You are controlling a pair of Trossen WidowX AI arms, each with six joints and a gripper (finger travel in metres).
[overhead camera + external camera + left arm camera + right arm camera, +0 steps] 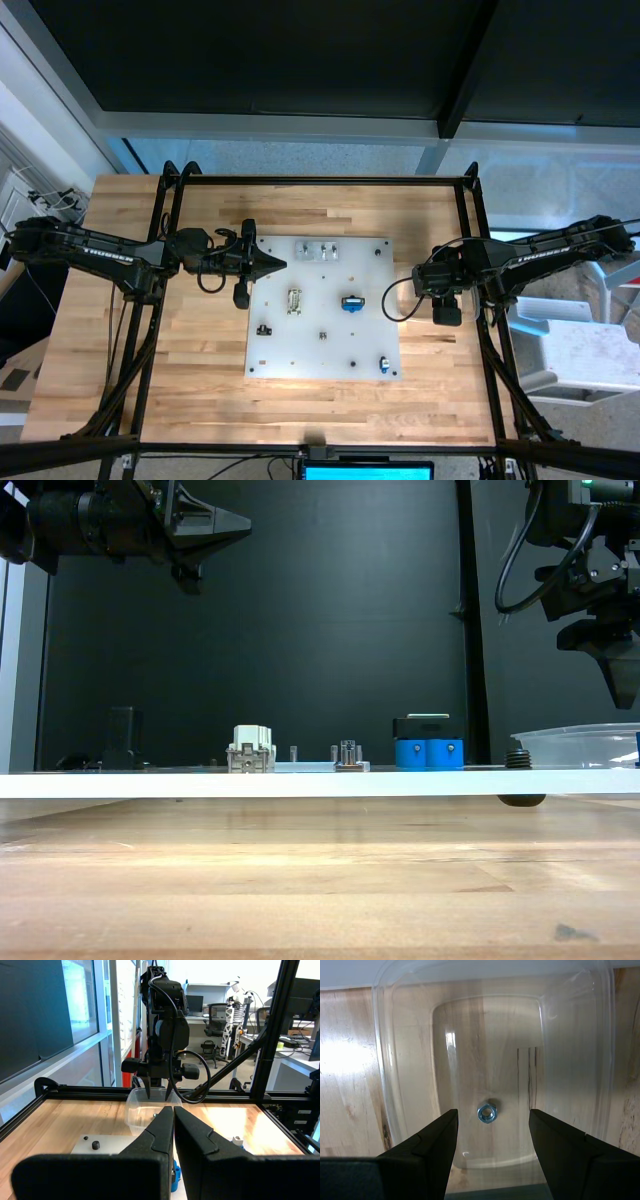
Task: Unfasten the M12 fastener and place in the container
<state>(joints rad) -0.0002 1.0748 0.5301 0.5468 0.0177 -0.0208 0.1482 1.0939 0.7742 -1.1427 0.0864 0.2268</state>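
The small silver M12 nut [487, 1112] lies flat on the floor of the clear container [387, 1060], free of any finger. My right gripper [492, 1114] hangs open right above it, a finger on each side, well over the tray [580, 742]. In the low view the black ribbed stud [518, 759] stands bare in front of the tray. My right gripper [447, 303] is just off the board's right edge. My left gripper [280, 265] is shut on nothing, high over the board's far left part.
The white board [310, 345] carries a blue connector block [351, 303], a grey connector [295, 301], a silver post [323, 336] and a small blue-and-white part [383, 364]. A black frame rail [320, 181] runs round the table.
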